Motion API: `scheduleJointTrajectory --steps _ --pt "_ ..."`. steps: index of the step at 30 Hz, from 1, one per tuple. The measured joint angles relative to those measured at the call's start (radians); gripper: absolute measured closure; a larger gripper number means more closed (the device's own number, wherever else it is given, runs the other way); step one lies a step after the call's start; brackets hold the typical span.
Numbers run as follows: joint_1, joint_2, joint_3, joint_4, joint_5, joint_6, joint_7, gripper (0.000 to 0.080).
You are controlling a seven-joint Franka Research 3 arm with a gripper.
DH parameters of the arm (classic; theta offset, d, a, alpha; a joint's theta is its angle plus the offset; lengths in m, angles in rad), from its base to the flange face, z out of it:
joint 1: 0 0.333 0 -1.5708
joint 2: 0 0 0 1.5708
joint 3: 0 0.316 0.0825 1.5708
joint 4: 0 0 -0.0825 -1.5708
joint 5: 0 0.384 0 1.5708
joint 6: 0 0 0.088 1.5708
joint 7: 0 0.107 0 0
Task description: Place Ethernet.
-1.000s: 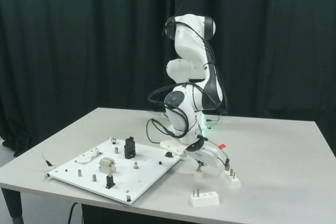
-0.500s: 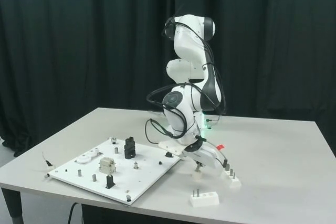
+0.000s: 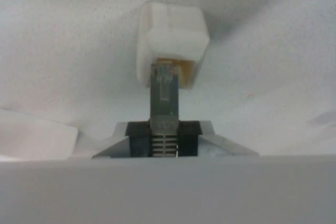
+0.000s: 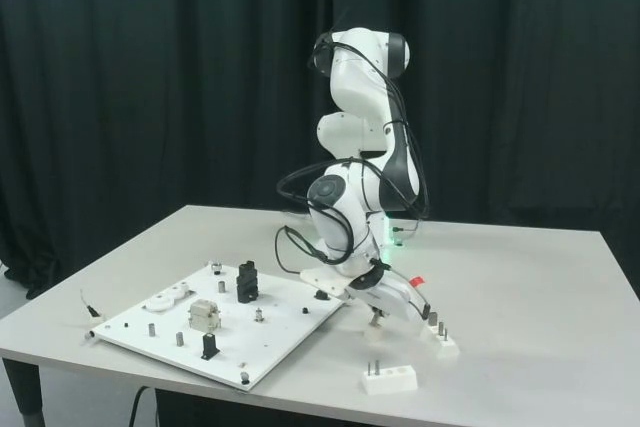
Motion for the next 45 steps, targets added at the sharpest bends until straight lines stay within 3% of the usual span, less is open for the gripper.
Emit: scheduleJointTrajectory --steps 45 --pt "-0.007 0.017 0.003 0.0 -0.002 -0.017 0.0 0.0702"
